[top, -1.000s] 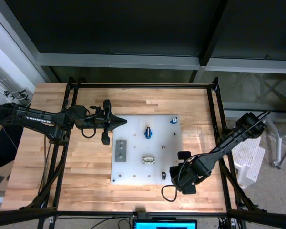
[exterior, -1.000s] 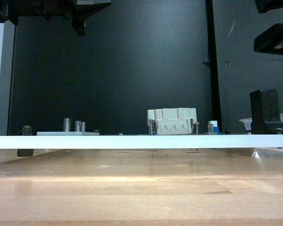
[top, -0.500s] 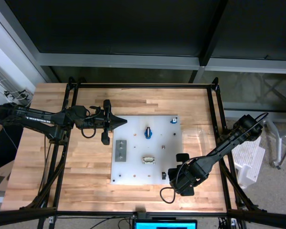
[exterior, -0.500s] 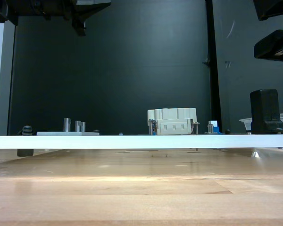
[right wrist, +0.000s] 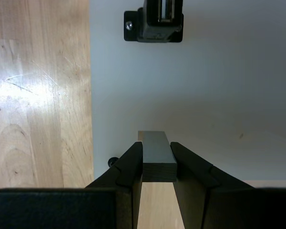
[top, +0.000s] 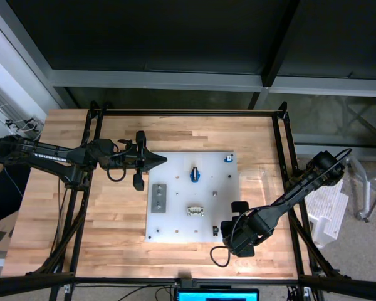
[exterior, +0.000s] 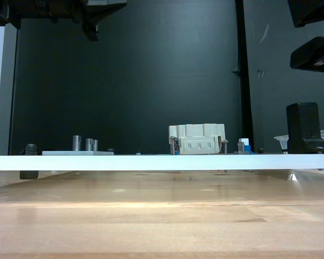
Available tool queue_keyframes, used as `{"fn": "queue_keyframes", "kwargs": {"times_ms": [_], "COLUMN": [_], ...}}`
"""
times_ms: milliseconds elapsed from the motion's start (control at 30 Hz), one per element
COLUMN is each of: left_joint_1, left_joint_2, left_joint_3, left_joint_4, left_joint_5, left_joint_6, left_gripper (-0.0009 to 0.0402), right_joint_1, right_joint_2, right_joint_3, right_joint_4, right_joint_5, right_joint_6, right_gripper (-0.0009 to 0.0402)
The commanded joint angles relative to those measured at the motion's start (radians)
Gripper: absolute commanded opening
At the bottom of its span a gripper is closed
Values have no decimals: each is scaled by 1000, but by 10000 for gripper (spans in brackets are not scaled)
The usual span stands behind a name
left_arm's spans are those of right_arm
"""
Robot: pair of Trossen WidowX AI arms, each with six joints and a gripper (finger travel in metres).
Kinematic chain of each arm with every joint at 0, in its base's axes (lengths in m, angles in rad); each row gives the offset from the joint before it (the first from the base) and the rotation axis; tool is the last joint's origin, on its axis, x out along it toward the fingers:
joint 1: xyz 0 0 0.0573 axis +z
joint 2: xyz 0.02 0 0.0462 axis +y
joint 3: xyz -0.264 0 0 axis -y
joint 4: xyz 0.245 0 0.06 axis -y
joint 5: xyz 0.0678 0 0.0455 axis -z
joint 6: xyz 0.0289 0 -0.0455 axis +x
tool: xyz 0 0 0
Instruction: Pick the 16mm bar and install on taskboard
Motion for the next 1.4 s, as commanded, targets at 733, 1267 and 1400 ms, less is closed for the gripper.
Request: {"fn": "queue_keyframes", "kwargs": {"times_ms": [733,1267,1400], "left_joint_1": [0,0,0], "left_joint_2": [0,0,0], "left_joint_3": [0,0,0], "left_joint_4": [0,0,0], "left_joint_5": [0,0,0], "left_joint_6": [0,0,0], "left_gripper": [1,1,1], "right_joint_1": [0,0,-1], "right_joint_2": [5,5,5], "right_joint_3": [-10,-41,-56], "right_joint_4": [18,50,63], "right_joint_5": [-6,-29,-28], "right_joint_6": [9,15,15], "right_gripper": [2,0,0]}}
